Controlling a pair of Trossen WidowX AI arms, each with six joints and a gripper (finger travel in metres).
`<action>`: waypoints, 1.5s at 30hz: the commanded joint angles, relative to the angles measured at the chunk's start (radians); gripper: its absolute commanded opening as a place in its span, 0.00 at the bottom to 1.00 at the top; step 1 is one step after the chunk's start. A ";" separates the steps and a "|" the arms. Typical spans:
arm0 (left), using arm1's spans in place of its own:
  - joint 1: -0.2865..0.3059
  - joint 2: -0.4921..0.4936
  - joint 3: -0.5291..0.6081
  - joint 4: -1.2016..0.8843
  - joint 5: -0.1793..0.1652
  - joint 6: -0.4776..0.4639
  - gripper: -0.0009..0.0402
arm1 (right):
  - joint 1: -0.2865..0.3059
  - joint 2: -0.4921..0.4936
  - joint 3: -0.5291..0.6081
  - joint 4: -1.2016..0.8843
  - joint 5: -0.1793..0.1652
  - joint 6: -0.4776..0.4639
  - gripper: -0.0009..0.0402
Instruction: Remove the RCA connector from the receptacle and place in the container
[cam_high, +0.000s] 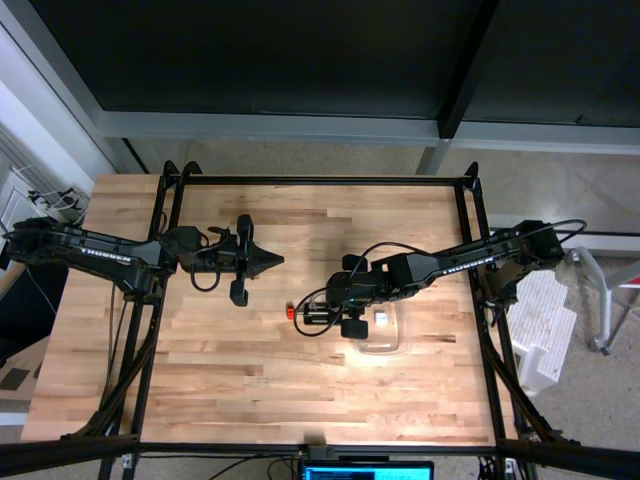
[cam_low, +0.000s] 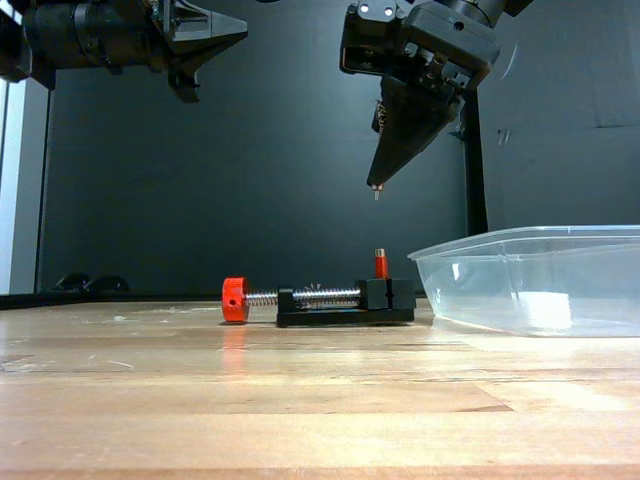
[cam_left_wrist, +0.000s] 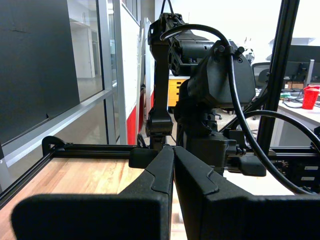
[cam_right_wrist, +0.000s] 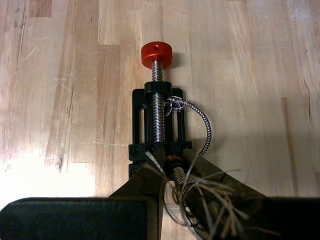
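Wooden table carried a clear container at its right. The left gripper, fingers pressed together, hung high at left. The right gripper pointed down, pinching the RCA connector. The connector's long axis was vertical, tip downward, in the air above the receptacle. The receptacle lay flat just beside the container.

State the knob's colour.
Red knob: right wrist view. Right gripper holds RCA connector above receptacle; left gripper parked high.

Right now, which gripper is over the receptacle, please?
The right gripper, jaws shut on the RCA connector, directly above the receptacle; the left gripper hangs high, off to the side.
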 joint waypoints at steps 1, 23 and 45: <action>0.000 0.000 0.000 0.000 0.000 0.000 0.02 | 0.000 -0.003 0.001 -0.002 -0.001 0.000 0.03; 0.000 0.000 0.000 0.000 0.000 0.000 0.02 | 0.016 -0.181 -0.191 -0.020 0.000 0.032 0.03; 0.000 0.000 0.000 0.000 0.000 0.000 0.02 | 0.028 -0.290 -0.417 -0.071 -0.001 0.066 0.04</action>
